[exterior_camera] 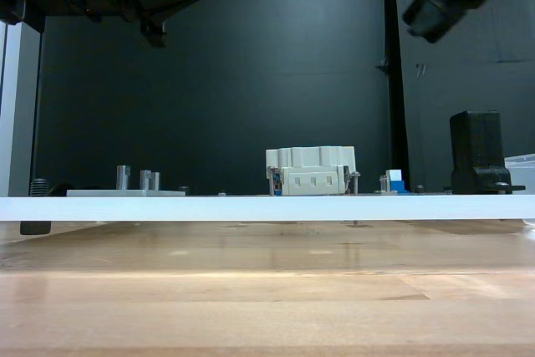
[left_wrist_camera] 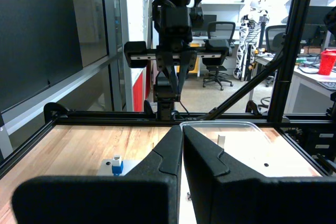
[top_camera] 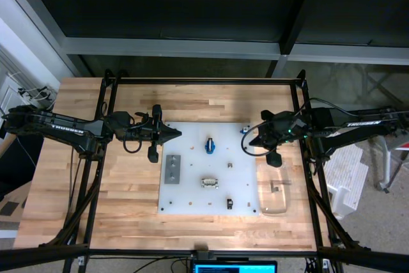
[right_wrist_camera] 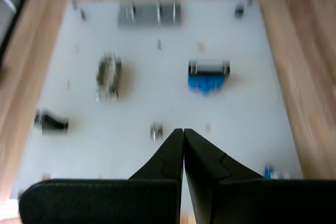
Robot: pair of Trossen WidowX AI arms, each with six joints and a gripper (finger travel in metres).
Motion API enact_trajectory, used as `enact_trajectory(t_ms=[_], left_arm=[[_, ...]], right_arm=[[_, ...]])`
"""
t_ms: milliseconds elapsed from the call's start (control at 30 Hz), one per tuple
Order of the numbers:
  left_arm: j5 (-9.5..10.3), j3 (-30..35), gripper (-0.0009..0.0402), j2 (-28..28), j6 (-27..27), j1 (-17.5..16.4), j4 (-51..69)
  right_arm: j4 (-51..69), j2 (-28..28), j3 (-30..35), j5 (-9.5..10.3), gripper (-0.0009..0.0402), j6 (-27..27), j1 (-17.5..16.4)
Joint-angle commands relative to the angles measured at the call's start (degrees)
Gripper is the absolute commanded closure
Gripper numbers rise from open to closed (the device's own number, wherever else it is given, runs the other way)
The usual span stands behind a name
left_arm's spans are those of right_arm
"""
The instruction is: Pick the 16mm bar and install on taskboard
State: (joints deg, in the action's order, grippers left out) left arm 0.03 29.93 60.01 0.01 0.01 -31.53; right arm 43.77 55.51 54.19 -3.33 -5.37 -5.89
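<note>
Two grippers hang high above the taskboard [top_camera: 192, 190], each with its fingers pressed together on nothing; the left gripper [top_camera: 177, 133] sits over the board's far left corner, pointing inward across the board; the right gripper [top_camera: 251, 141] sits over the board's far right corner, tilted down toward the board's surface. In the left wrist view the left gripper [left_wrist_camera: 182, 129] shows its two black fingers meeting along a thin line; in the right wrist view the right gripper [right_wrist_camera: 183, 130] shows the same, with the white board spread out below it.

The 16mm bar [top_camera: 276, 187] lies inside a clear plastic tray [top_camera: 263, 204] that rests on the wooden table just beside the board's right edge, toward the near end of that edge; the bar appears as a small grey stub in the middle of the tray. It is off the board, well apart from the right gripper's tips, and nearer the board's near edge than they are; the left gripper is farther still, across the whole width of the board.

On the board stand a grey block with two holes [top_camera: 173, 168] near its left edge, a blue fitting [top_camera: 210, 146] near its far edge, a pale connector housing [top_camera: 209, 184] around its middle and a small black socket [top_camera: 229, 204] near its near edge; the low view shows both arms clear of these parts.
</note>
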Motion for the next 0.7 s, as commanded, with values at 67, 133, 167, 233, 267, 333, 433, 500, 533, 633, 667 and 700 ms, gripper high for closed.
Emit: enact_trajectory(t_ms=[67,133,167,233,267,333,433,500,533,633,667,700], left_arm=[[0.0,0.0,0.0393,0.0,0.0,0.0,0.0],[0.0,0.0,0.0393,0.0,0.0,0.0,0.0],[0.0,0.0,0.0393,0.0,0.0,0.0,0.0],[0.0,0.0,0.0393,0.0,0.0,0.0,0.0],[0.0,0.0,0.0393,0.0,0.0,0.0,0.0],[0.0,0.0,0.0393,0.0,0.0,0.0,0.0],[0.0,0.0,0.0393,0.0,0.0,0.0,0.0],[0.0,0.0,0.0393,0.0,0.0,0.0,0.0],[0.0,0.0,0.0393,0.0,0.0,0.0,0.0],[0.0,0.0,0.0393,0.0,0.0,0.0,0.0],[0.0,0.0,0.0393,0.0,0.0,0.0,0.0],[0.0,0.0,0.0393,0.0,0.0,0.0,0.0]], right_arm=[[6.5,0.2,0.8,-1.64,0.0393,-2.9,-3.3],[8.9,0.2,0.8,-1.7,0.0393,-4.7,-4.9],[10.0,0.4,0.8,-1.77,0.0393,-5.6,-5.8],[12.3,0.5,0.8,-2.27,0.0393,-7.8,-7.7],[13.4,0.6,0.8,-3.15,0.0393,-8.9,-8.7],[15.2,0.8,0.8,-3.17,0.0393,-10.5,-11.0],[16.3,1.2,0.8,-3.19,0.0393,-12.9,-14.5],[16.4,1.8,0.8,-3.39,0.0393,-14.5,-17.0],[16.5,2.2,0.8,-3.78,0.0393,-15.4,-18.2],[17.3,3.4,0.8,-4.68,0.0393,-18.2,-22.2],[17.7,4.0,0.8,-4.68,0.0393,-19.3,-23.6],[18.2,4.5,0.8,-4.74,0.0393,-20.5,-24.9]])
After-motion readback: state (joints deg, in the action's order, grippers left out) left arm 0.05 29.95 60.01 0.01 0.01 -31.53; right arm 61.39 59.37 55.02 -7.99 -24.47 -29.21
